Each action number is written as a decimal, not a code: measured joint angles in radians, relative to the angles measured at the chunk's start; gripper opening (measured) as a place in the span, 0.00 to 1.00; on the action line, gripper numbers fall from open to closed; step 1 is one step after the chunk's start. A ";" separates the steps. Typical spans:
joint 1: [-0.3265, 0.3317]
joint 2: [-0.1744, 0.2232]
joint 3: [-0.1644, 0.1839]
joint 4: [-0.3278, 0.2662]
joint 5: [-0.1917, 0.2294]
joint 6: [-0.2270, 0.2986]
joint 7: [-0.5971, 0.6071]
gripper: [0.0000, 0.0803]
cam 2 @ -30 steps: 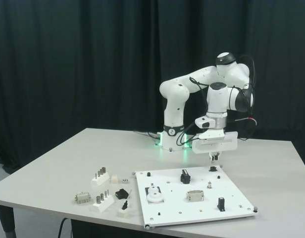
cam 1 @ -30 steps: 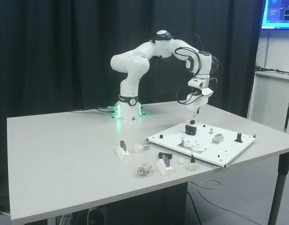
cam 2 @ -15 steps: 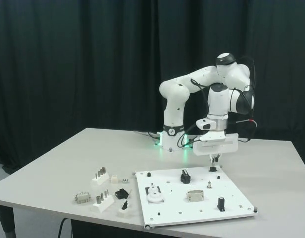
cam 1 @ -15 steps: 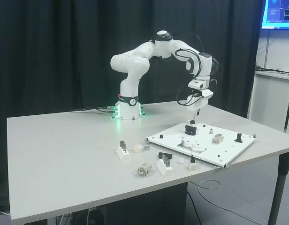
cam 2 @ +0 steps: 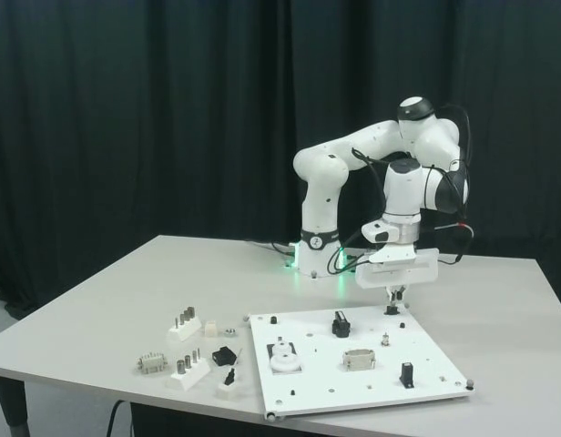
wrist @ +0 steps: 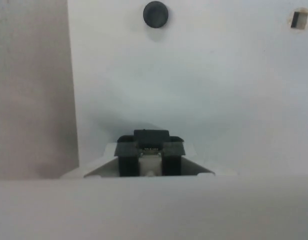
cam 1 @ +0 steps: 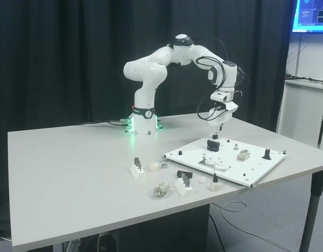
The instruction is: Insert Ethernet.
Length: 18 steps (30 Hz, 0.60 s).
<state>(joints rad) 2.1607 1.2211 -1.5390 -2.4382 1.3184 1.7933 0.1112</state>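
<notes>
My gripper (cam 2: 392, 295) hangs over the far edge of the white board (cam 2: 435, 387), just above a small black port (cam 2: 391, 310). In the first room view the gripper (cam 1: 218, 126) stands a little above that port (cam 1: 215, 136). In the wrist view two black fingers (wrist: 126, 161) flank a small pale Ethernet plug (wrist: 150, 152), and the gripper (wrist: 150, 164) is shut on it. The white board (wrist: 204, 90) lies close below. The hand's white body hides the lower part of the wrist view.
The board carries a black connector block (cam 2: 341, 324), a white gear (cam 2: 282, 358), a grey socket (cam 2: 357, 360) and a black post (cam 2: 407, 373). Loose white holders (cam 2: 185, 327) and a grey connector (cam 2: 151, 364) lie beside the board. A black knob (wrist: 155, 14) sits on the board.
The hand has turned a little and sunk slightly toward the black port at the board's far edge. Nothing on the table has moved.
</notes>
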 joint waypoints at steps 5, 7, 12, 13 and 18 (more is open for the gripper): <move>0.000 -0.007 0.000 0.000 -0.009 0.000 0.003 0.11; 0.000 -0.010 0.000 0.000 -0.012 0.000 0.004 0.11; 0.000 -0.015 0.000 0.000 -0.014 0.000 0.005 0.11; 0.000 -0.015 0.000 0.000 -0.014 0.000 0.006 0.11; 0.001 -0.015 0.000 0.000 -0.014 0.000 0.014 0.11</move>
<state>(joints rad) 2.1621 1.2064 -1.5388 -2.4382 1.3039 1.7931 0.1249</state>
